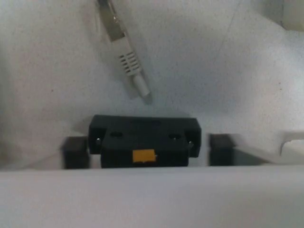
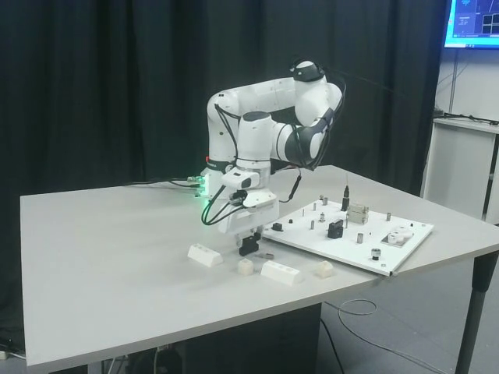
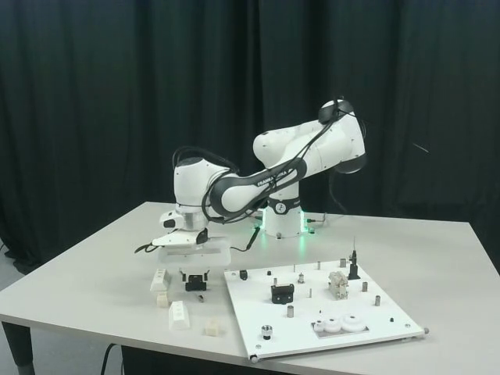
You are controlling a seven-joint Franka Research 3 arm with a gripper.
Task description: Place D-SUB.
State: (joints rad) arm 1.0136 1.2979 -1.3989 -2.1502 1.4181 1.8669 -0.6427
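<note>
My tool [image 1: 148, 152] is clamped on the black D-SUB connector [image 1: 144, 140], one black finger [image 1: 76, 152] at each end, so its long axis spans from finger to finger. It is a blocky moulded shell with two screw holes, held low over the grey worktop [image 2: 109, 249] beside the white board [image 3: 312, 320]. A grey ribbed cable plug [image 1: 129, 61] lies on the worktop beyond it.
</note>
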